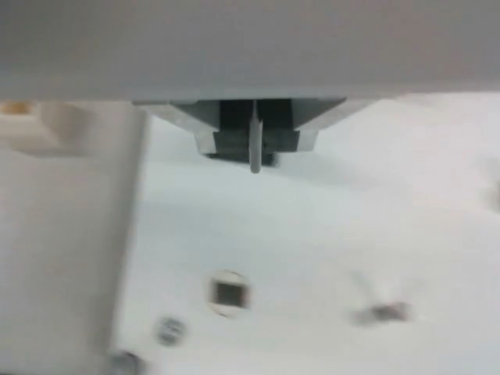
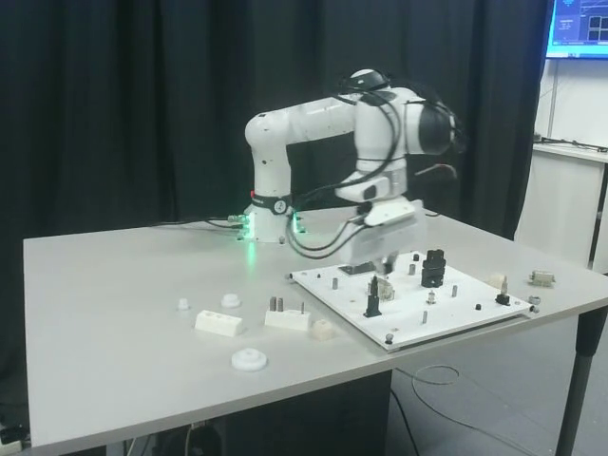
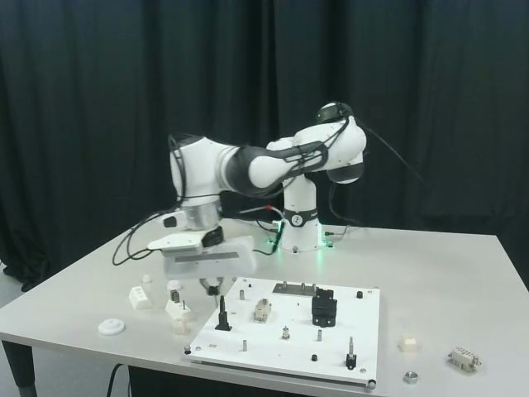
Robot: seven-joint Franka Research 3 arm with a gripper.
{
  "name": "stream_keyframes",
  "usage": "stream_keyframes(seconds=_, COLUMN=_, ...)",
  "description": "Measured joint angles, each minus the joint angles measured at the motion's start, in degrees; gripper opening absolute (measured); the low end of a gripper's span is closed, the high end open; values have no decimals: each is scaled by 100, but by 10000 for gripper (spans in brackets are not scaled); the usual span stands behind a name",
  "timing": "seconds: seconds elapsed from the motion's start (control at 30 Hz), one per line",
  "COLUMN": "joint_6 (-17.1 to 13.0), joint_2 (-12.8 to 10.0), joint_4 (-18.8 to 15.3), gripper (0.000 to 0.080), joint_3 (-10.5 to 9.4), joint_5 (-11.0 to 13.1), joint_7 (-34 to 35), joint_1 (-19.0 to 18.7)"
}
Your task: Insert round peg 1.
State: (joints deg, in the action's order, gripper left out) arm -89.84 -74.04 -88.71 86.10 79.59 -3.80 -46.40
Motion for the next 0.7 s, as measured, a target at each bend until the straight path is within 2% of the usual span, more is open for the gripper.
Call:
stream_keyframes(seconds=0.33, joint_6=-170, joint_2=0, joint_4=46, gripper=32, joint_3=-168, joint_5=-42, joint_7=648, joint_1=-539)
stream_keyframes(seconds=0.7, joint_6=-931, joint_2=1, joint_4=46, gripper=32, joint_3=-523, joint_5=-372, joint_7=1131, joint_1=-997)
